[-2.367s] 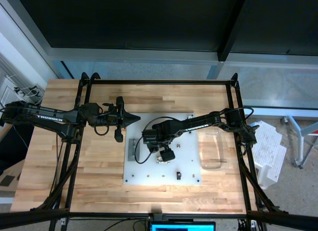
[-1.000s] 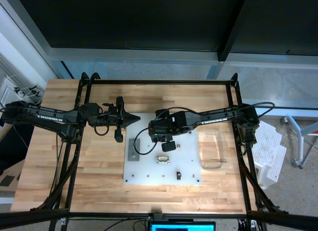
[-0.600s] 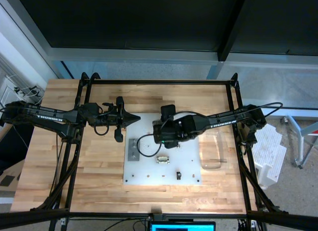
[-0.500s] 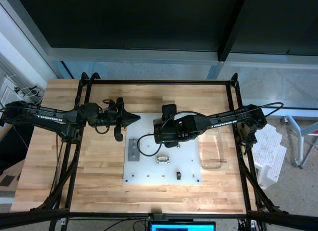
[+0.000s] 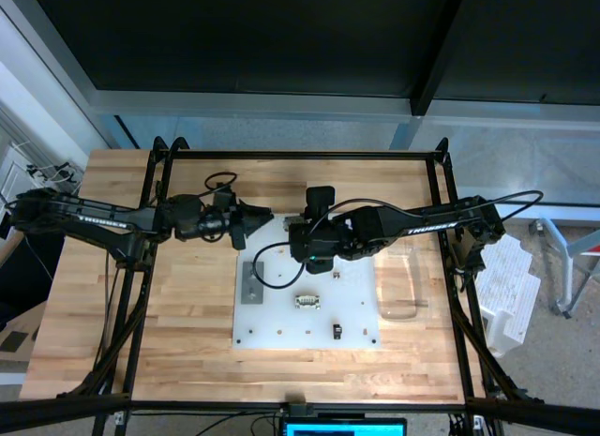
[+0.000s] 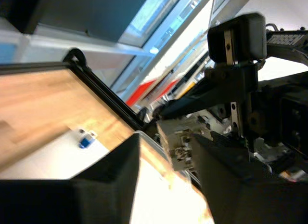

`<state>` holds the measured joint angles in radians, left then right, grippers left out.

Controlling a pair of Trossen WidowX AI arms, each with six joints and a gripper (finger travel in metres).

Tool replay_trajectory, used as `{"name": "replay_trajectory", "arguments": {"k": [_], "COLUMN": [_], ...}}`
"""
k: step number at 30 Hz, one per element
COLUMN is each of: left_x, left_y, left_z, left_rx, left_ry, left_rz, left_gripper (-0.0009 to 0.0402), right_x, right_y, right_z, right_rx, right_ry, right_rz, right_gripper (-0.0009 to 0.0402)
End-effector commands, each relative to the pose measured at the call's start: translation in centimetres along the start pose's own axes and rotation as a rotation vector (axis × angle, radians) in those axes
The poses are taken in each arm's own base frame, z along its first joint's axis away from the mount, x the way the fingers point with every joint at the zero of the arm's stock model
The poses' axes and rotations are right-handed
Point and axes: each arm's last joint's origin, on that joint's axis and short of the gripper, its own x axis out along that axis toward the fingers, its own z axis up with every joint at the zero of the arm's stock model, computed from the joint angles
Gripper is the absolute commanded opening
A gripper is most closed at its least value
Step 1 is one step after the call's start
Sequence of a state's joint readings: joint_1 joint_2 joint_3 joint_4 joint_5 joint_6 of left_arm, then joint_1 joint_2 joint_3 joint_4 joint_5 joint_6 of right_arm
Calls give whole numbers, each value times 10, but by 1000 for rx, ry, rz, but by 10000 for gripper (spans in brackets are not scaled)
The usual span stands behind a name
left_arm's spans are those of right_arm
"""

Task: Pick the HAN10E connector and install on the hub

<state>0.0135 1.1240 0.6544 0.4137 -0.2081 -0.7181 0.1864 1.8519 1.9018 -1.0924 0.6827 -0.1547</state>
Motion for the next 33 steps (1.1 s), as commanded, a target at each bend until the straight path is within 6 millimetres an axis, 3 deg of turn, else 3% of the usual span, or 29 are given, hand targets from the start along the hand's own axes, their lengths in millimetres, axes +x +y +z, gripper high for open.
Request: {"name": "replay_trajectory", "arguments": {"k": [1,7,14,25,33], "left_x": [9,20,37,52,52], "left_y": [-6,-9,-12,-14,-14], "left_z": [2,5,0,-3,-3], "left_rx": [-5,-49,-90,-167,-186], "left_ry": [16,20,55,82,83], "left_rz": [-21,16,32,32,33], "left_gripper": [208,270,305,298,241], "right_x": [2,2,2,2,2], "right_y": [-1,-2,-2,-2,-2], "right_z": [-1,-2,-2,-2,-2], "right_rx": [11,14,13,12,10], "right_ry": [14,18,17,19,19], "right_rz": [2,2,2,2,2], "right_gripper": [52,52,52,52,52]}}
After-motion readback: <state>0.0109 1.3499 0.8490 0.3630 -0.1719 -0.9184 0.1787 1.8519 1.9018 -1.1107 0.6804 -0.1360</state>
